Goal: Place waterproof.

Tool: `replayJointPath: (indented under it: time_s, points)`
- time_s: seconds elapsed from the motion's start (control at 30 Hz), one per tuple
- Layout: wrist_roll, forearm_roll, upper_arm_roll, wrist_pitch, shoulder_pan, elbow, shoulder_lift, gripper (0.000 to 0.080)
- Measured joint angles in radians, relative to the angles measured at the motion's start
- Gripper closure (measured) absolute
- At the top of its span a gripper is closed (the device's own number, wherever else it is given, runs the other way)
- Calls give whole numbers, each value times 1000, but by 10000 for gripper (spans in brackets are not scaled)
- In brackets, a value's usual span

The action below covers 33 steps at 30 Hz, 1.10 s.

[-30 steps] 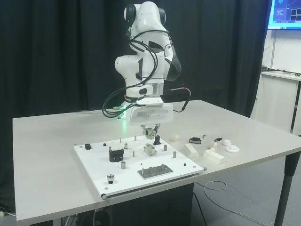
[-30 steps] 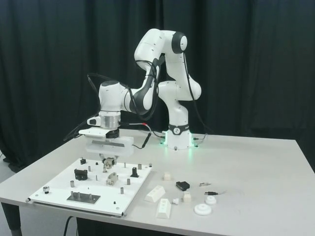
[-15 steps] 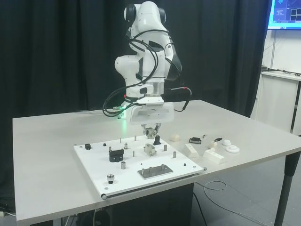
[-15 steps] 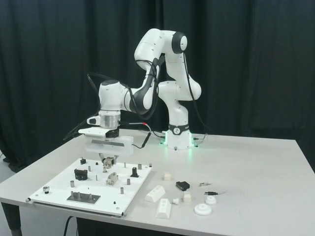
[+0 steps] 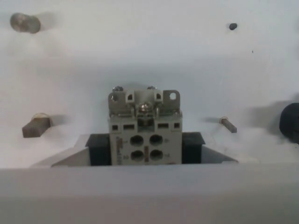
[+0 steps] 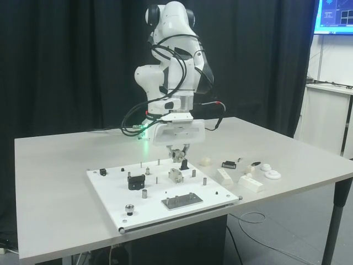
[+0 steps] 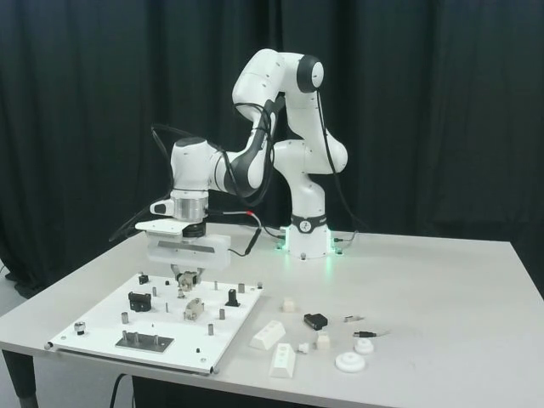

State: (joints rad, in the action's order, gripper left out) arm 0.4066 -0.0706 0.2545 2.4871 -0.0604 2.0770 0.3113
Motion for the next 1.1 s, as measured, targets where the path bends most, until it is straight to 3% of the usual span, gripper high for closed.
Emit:
replayJointPath:
  time_s: [0.6,1.1]
  points:
    - [0,-2,-2,-5,21,-1,1,491]
    - [64,-23,-37,-13,89,13,1,491]
